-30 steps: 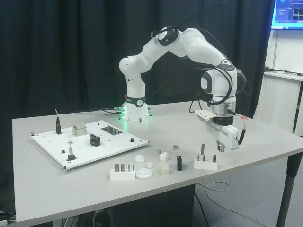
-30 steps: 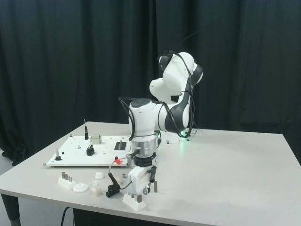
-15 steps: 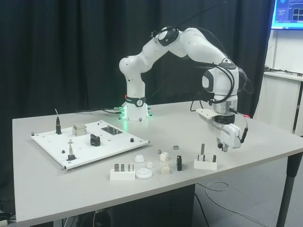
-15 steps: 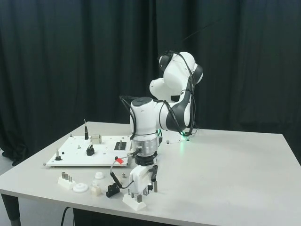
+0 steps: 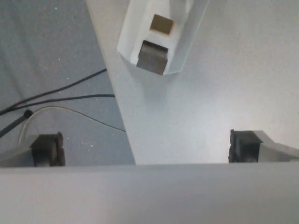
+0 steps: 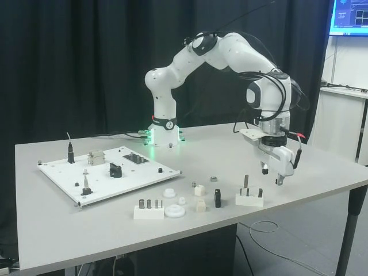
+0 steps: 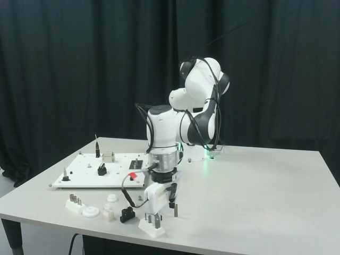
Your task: Pick square peg 4.
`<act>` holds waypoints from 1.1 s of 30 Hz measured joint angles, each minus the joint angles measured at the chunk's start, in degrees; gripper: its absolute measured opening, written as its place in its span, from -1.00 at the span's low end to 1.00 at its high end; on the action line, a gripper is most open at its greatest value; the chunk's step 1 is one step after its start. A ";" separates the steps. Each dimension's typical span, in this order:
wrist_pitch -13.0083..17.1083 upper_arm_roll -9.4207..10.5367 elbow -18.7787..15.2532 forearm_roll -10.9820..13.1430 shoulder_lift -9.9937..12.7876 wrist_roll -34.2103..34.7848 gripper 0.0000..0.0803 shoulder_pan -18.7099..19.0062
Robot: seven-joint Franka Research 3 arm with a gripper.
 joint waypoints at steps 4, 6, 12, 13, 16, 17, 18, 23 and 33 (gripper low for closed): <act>-0.03 -0.98 0.00 0.29 0.01 0.39 0.91 0.44; -0.04 -1.37 0.00 0.42 0.00 0.64 0.91 0.57; -0.07 -2.34 -0.09 1.22 0.08 2.26 0.99 0.64; -0.07 -2.52 -0.13 1.56 0.12 2.61 0.99 0.65; -0.07 -3.22 -0.39 2.80 0.30 3.28 0.99 0.76; -0.07 -3.52 -0.49 3.31 0.39 3.38 0.99 0.82; -0.07 -3.82 -0.59 3.82 0.49 3.45 0.99 0.91; -0.07 -5.69 -1.45 6.26 1.08 3.49 0.99 1.70; 0.07 -8.22 -3.70 9.81 1.86 3.71 0.99 3.56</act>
